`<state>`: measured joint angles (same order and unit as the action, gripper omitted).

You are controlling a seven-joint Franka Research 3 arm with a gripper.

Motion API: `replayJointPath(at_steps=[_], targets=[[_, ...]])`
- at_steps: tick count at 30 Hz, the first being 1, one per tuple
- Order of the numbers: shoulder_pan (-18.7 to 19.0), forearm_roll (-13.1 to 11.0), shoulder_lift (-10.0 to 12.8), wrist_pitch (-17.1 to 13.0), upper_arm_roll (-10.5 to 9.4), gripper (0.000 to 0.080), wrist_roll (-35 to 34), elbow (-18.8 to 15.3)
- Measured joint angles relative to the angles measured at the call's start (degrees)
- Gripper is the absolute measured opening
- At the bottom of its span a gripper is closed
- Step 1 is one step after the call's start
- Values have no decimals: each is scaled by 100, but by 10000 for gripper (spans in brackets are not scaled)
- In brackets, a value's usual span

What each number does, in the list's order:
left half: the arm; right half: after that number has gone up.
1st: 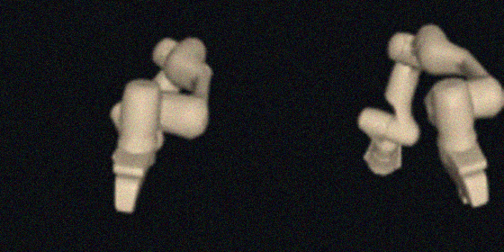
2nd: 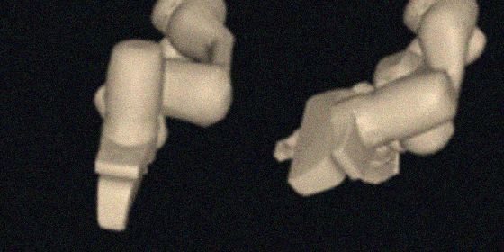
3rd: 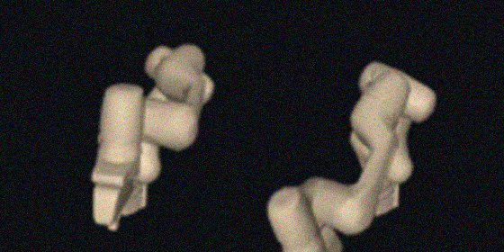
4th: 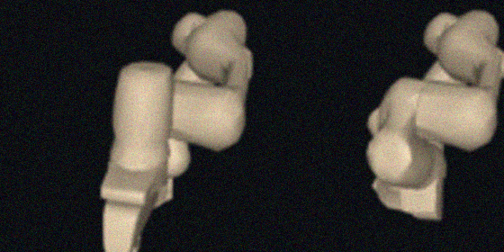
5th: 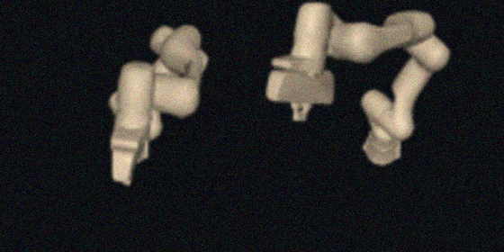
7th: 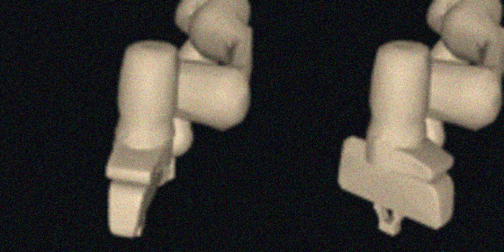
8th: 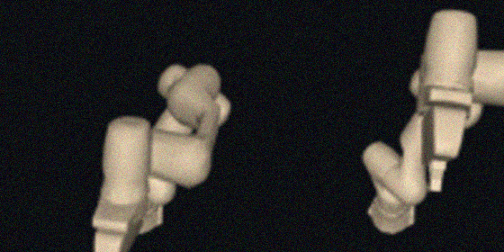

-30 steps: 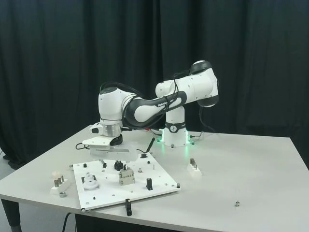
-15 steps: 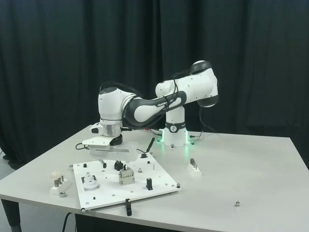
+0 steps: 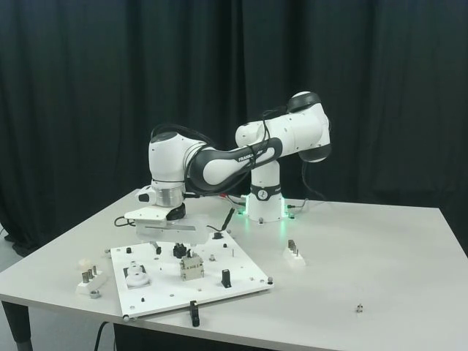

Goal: Insert waterproof.

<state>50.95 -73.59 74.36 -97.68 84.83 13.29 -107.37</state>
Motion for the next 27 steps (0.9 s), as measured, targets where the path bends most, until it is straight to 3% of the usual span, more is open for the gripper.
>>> replayJointPath(at_steps=[27], targets=[[-22, -33, 0, 4, -11, 800, 67, 0]])
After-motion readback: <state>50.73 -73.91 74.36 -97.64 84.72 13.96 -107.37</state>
